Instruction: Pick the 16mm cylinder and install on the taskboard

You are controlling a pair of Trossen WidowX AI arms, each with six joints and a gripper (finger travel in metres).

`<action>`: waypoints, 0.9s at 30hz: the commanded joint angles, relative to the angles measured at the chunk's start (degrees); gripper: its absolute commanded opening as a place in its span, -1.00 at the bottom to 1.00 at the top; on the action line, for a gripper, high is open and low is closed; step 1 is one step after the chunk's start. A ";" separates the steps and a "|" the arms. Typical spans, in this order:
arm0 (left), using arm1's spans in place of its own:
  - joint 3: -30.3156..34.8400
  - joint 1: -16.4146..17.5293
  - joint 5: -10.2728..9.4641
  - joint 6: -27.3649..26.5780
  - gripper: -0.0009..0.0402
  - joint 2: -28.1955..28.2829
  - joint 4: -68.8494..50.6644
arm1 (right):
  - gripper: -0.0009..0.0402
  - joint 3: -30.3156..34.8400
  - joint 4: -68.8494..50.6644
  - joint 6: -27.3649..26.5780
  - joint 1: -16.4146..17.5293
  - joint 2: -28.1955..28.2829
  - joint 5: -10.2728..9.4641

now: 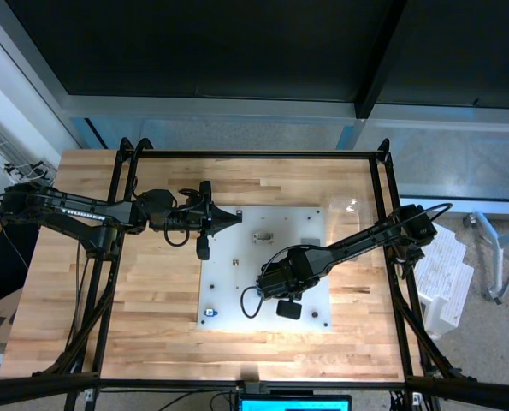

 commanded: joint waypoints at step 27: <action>0.02 0.02 0.02 0.00 -0.95 0.02 0.02 | -0.90 -3.91 5.97 0.68 0.07 0.00 -0.44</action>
